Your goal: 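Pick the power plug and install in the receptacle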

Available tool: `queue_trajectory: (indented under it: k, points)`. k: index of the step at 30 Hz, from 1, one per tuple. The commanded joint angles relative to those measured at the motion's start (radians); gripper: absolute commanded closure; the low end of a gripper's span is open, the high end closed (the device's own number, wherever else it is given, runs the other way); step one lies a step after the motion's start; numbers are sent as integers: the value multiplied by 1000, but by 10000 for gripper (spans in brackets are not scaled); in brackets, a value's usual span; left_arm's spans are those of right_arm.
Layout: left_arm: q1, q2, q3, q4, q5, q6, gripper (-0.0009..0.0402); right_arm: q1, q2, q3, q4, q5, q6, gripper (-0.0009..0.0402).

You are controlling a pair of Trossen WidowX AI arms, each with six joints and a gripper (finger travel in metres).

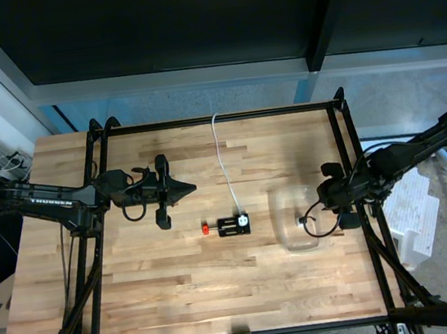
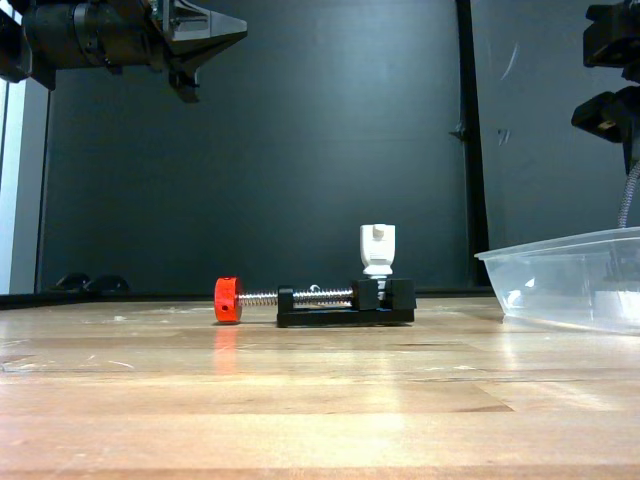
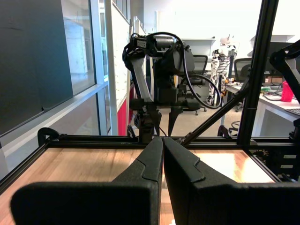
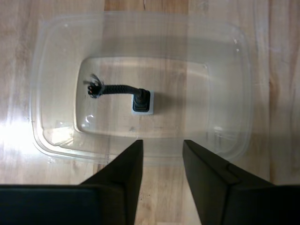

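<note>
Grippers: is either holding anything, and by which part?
Nothing is held. The left gripper, raised left of the vise, is shut empty; the right gripper hangs open over the power plug.

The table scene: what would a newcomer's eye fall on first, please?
The red-knobbed vise at the table's middle, gripping a white socket, stands out. Right of it, a clear tray holds the black plug; the open right tool hovers above it, the shut left tool hangs left of the vise.

power plug (image 4: pixel 142 100) in tray (image 4: pixel 55 93), receptacle (image 2: pixel 377 248) upright in vise (image 2: pixel 340 305)
</note>
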Motion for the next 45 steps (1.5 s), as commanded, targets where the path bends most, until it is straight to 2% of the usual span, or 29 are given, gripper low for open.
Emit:
queue_trajectory:
  k: [1, 12, 15, 22, 25, 28, 45]
  points:
    - [0, 0, 0, 0, 0, 0, 393, 10, 16, -23, 40, -1, 8, 239]
    - [0, 0, 0, 0, 0, 0, 393, 14, 123, -33, 104, 18, 55, 205]
    - [0, 0, 0, 0, 0, 0, 393, 15, 156, -33, 131, 34, 74, 203]
    - [0, 0, 0, 0, 0, 0, 393, 15, 224, -34, 195, 35, 80, 203]
    - [0, 0, 0, 0, 0, 0, 393, 15, 247, -34, 212, 51, 97, 203]
    - [0, 0, 0, 0, 0, 0, 393, 15, 271, -36, 214, 51, 104, 203]
    - [0, 0, 0, 0, 0, 0, 393, 28, 258, -91, 284, 51, 132, 204]
